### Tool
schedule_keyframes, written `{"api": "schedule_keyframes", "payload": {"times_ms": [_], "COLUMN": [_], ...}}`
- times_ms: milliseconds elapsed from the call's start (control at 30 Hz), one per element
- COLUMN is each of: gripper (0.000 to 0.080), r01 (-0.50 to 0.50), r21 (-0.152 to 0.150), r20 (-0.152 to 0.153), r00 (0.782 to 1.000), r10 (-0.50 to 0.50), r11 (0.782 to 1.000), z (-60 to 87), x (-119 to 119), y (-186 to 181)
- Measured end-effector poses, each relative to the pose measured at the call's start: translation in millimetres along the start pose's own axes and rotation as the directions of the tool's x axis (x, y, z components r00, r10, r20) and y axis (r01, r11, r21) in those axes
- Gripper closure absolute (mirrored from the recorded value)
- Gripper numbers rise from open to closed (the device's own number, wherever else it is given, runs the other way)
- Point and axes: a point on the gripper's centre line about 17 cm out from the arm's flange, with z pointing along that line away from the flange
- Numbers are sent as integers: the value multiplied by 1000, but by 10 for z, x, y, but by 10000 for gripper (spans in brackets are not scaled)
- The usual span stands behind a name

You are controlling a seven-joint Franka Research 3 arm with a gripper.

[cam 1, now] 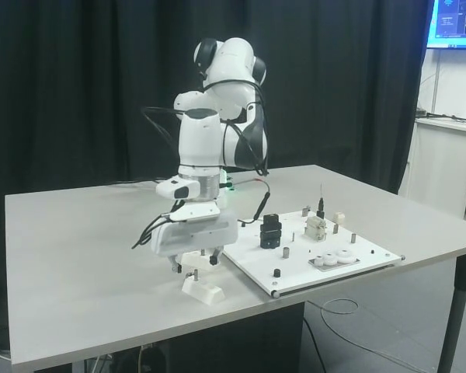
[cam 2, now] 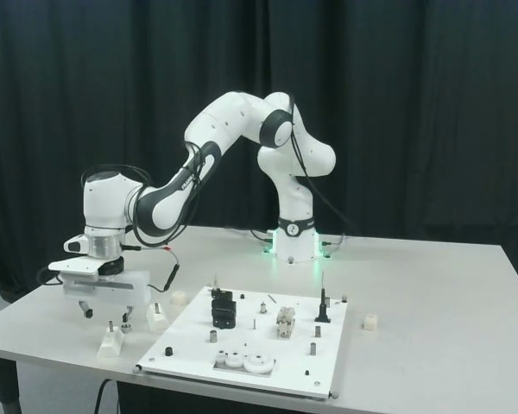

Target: Pick round peg 2.

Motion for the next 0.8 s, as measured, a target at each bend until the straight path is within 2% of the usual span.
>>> {"api": "schedule_keyframes", "payload": {"times_ms": [800], "gripper": [3], "r01": [5], "r21": [-4], "r20": [19], "r00": [1000], "r10": [-4], "r11": [1000], "z": [193], "x": [-36], "y": [16]}}
